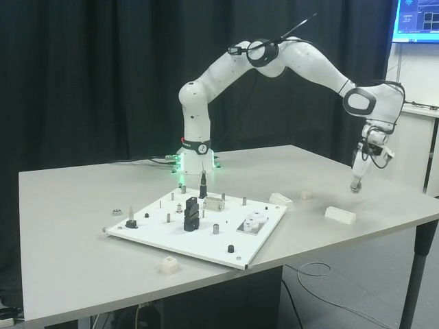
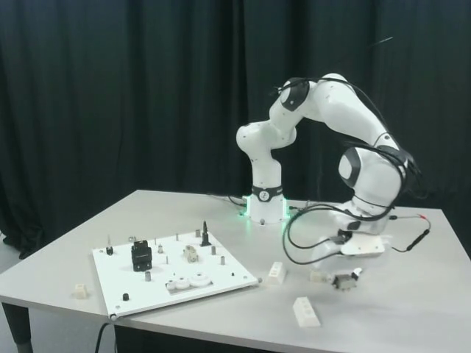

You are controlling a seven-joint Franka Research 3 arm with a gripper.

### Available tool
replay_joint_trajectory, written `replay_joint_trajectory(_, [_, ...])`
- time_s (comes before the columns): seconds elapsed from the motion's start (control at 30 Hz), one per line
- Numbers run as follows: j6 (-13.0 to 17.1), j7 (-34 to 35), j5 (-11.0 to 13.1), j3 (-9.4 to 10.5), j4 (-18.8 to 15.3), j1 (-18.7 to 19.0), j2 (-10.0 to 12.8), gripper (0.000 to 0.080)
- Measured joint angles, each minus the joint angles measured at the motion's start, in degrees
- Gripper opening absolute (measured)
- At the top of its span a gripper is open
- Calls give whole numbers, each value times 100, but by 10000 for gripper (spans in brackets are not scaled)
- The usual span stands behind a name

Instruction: Insert waterproof.

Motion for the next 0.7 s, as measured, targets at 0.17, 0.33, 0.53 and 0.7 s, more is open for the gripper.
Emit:
replay_joint_trajectory(0.17, [-298,-92,-1,-211,57,-83,-35,515])
replay_joint_trajectory(0.33, [-537,-174,-16,-341,57,-221,-112,515])
replay_joint_trajectory(0.53, [-801,-265,-47,-406,55,-478,-212,515])
replay_joint_trajectory(0.7, [-970,-265,-84,-406,28,-748,-306,515])
